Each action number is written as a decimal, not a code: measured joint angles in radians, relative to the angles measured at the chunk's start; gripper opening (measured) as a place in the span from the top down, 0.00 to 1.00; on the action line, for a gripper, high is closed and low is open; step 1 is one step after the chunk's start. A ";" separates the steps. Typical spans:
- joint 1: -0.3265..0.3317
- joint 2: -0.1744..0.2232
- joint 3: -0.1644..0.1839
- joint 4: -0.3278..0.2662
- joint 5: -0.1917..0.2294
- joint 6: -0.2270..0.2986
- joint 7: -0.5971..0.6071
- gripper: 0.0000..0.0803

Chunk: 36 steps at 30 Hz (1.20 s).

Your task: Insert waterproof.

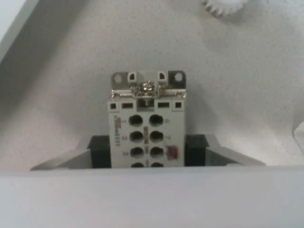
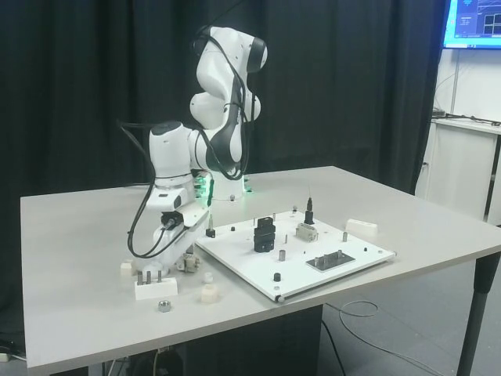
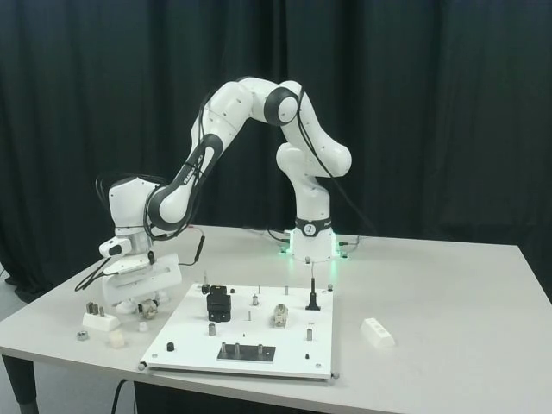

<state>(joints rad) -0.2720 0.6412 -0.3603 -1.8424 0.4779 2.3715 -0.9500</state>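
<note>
A: Where's the connector (image 1: 147, 124)?

B: Between the jaws, which are clamped on its sides with black pads (image 1: 99, 151). It's white, with rows of round sockets and a metal clip at its far end.

A: And the gripper (image 2: 178, 252)?

B: Low over the grey surface (image 3: 448, 285), beside the white board's (image 2: 258, 270) edge. A white block (image 2: 154, 285) with pegs sits near it, and a white gear (image 1: 223, 5) lies beyond the connector.
</note>
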 joint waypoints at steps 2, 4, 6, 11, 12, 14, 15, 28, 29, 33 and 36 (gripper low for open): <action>0.001 -0.005 -0.001 0.000 0.000 -0.002 0.009 0.61; 0.002 -0.010 -0.002 0.000 0.000 -0.004 0.020 0.61; 0.003 -0.016 -0.003 0.000 0.000 -0.007 0.028 0.61; 0.004 -0.031 -0.005 0.000 0.000 -0.019 0.034 0.61; 0.004 -0.033 -0.005 0.000 0.000 -0.021 0.035 0.61; 0.004 -0.037 -0.006 0.000 0.000 -0.024 0.036 0.61; 0.004 -0.038 -0.007 0.000 0.000 -0.025 0.036 0.61; 0.009 -0.048 -0.015 0.000 -0.001 -0.039 0.045 0.61; 0.009 -0.048 -0.015 0.000 -0.001 -0.039 0.045 0.61; 0.010 -0.048 -0.016 0.000 -0.001 -0.040 0.047 0.61; 0.011 -0.048 -0.016 0.000 -0.001 -0.040 0.048 0.61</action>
<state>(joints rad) -0.2612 0.5930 -0.3768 -1.8423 0.4774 2.3314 -0.9021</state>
